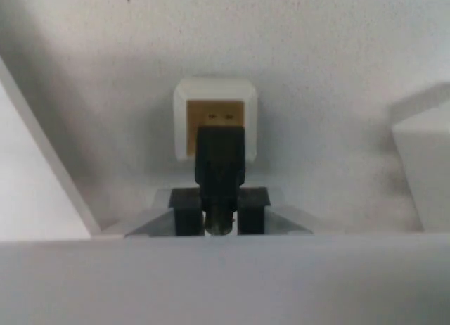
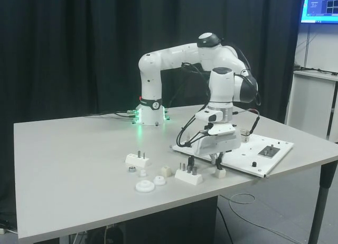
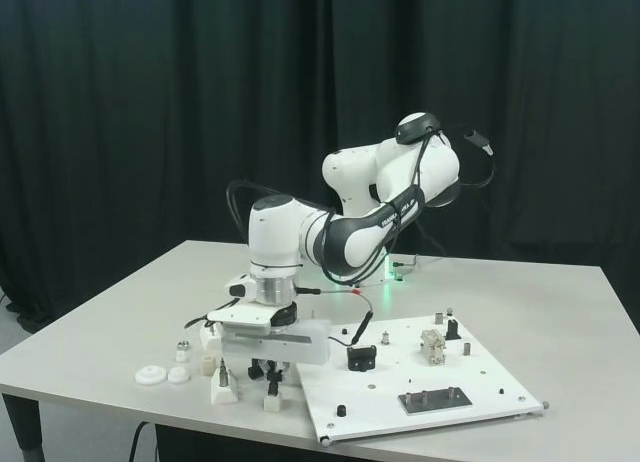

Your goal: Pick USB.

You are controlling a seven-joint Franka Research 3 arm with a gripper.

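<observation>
gripper [image 1: 220, 223]: 2 black fingers pinching the black USB [image 1: 220, 167] | USB: upright, its tip in the white holder [image 1: 214, 100], at the table's [image 2: 68, 159] front edge, just beside the white board [image 2: 274, 157] | 2 white gears [image 2: 149, 184]: near the front edge | arm base [image 2: 149, 113]: near the far edge

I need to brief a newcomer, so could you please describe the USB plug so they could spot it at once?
Start at the white board on the grey table, then follow the arm down to its claw beside the board's near corner. The USB plug is the black piece between the fingers, above a small white holder.
</observation>
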